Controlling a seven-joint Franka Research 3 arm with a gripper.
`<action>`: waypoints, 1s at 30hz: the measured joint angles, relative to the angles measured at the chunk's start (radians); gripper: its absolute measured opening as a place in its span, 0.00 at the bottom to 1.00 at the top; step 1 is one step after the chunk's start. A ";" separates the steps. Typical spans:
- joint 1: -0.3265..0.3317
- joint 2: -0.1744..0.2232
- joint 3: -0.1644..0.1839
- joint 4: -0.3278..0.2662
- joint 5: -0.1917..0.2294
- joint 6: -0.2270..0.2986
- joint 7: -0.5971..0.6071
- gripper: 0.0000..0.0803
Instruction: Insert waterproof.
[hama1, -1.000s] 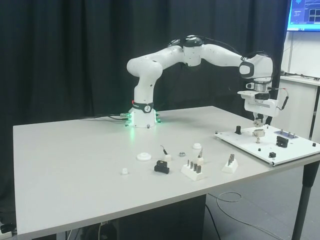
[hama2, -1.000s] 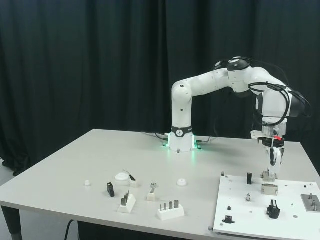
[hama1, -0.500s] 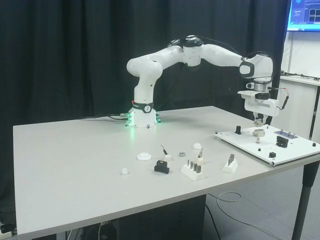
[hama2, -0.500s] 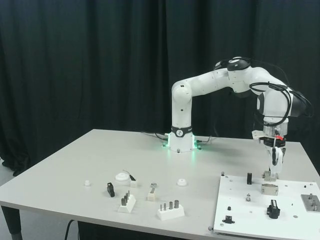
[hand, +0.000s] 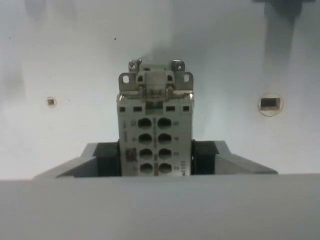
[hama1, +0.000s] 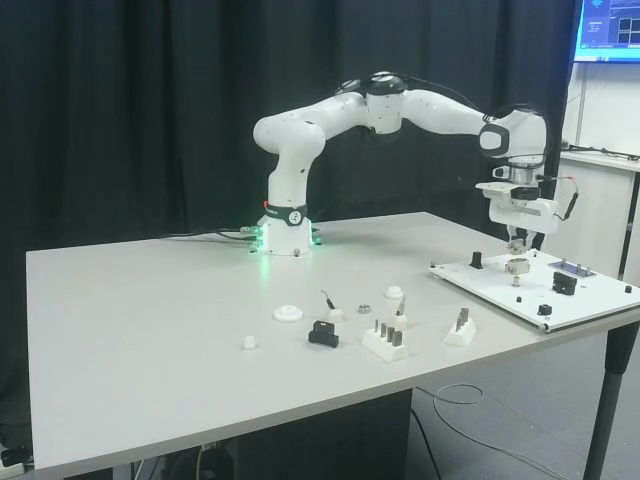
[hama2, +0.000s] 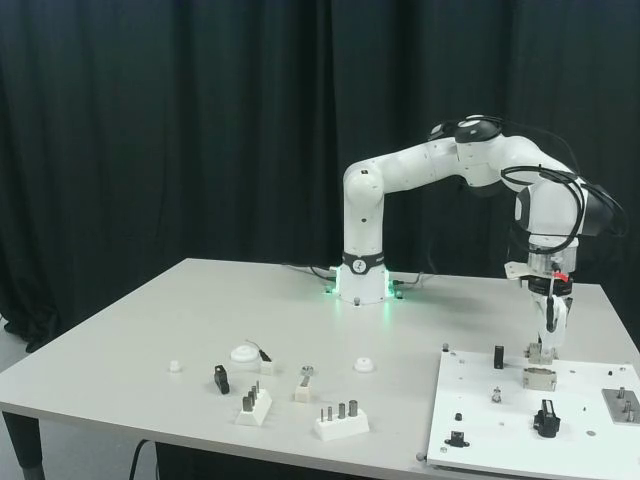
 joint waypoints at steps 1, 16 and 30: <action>0.000 0.000 0.000 0.000 0.000 0.000 0.000 0.38; -0.001 0.013 0.001 0.000 0.000 0.000 0.000 0.38; -0.003 0.015 0.010 0.001 0.002 0.006 0.002 0.38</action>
